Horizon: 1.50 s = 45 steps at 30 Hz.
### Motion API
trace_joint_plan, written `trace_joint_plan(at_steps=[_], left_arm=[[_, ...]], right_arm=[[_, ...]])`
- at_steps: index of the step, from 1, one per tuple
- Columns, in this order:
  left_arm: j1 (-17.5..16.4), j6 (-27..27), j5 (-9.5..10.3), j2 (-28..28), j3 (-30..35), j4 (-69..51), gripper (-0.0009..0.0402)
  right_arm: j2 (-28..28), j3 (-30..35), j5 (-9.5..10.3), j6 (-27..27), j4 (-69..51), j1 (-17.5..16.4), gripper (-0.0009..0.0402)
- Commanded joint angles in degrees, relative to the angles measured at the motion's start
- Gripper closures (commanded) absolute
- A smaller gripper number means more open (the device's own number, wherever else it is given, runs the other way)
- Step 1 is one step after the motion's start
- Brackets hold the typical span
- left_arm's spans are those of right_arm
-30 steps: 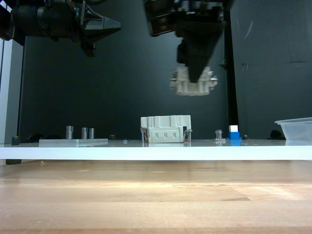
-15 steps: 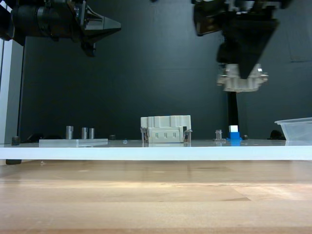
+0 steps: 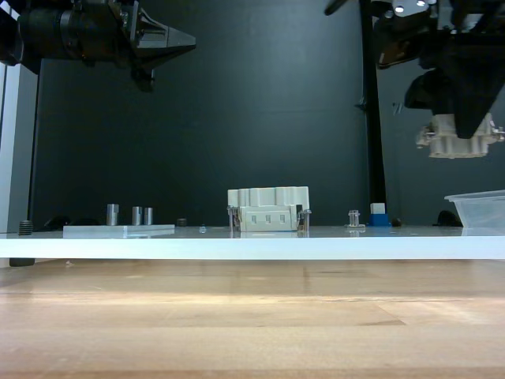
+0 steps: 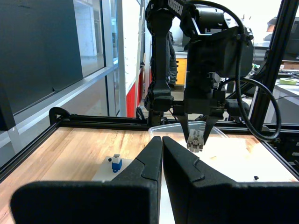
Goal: Remove the HAN10-E connector and place it in the container
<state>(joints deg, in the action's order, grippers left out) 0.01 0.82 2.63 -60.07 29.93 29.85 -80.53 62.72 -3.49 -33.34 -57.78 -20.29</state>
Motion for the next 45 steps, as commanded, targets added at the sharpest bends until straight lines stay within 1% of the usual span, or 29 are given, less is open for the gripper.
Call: trace_joint_plan(at_steps=[1, 4, 5, 8, 21, 29, 45], left_arm=[[-0.02, -0.02, -0.02, -0.02, 0.02, 0.00, 0.0393], [-0.02, -0.02, -0.02, -0.02, 0.02, 0.02, 0.0393], [0.00, -0.02, -0.02, -0.02, 0.02, 0.02, 0.0393], [-0.02, -0.02, -0.02, -0.02, 0.02, 0.00, 0.0393], [-0.02, -0.02, -0.02, -0.02, 0.02, 0.00, 0.0393], [-0.02, -0.02, -0.02, -0.02, 0.02, 0.02, 0.0393], [-0.02, -0.02, 0.00, -0.04, 0.02, 0.02, 0.0393]], right_arm=[[1.62, -1.97, -0.13, -0.96, 0.35, -0.70, 0.0381], [2.64, -3.08, -0.22, -1.40, 0.33, -1.44, 0.0381], [3.02, -3.37, -0.61, -1.46, 0.33, -1.60, 0.0381], [4.31, -4.28, -2.99, -2.75, 0.26, -2.25, 0.0381], [9.20, -10.91, -2.95, -7.39, 0.48, -3.80, 0.0381], [11.56, -14.56, -2.93, -10.10, 0.87, -5.51, 0.0381], [12.96, -19.93, -2.49, -14.38, 1.92, -9.09, 0.0381]])
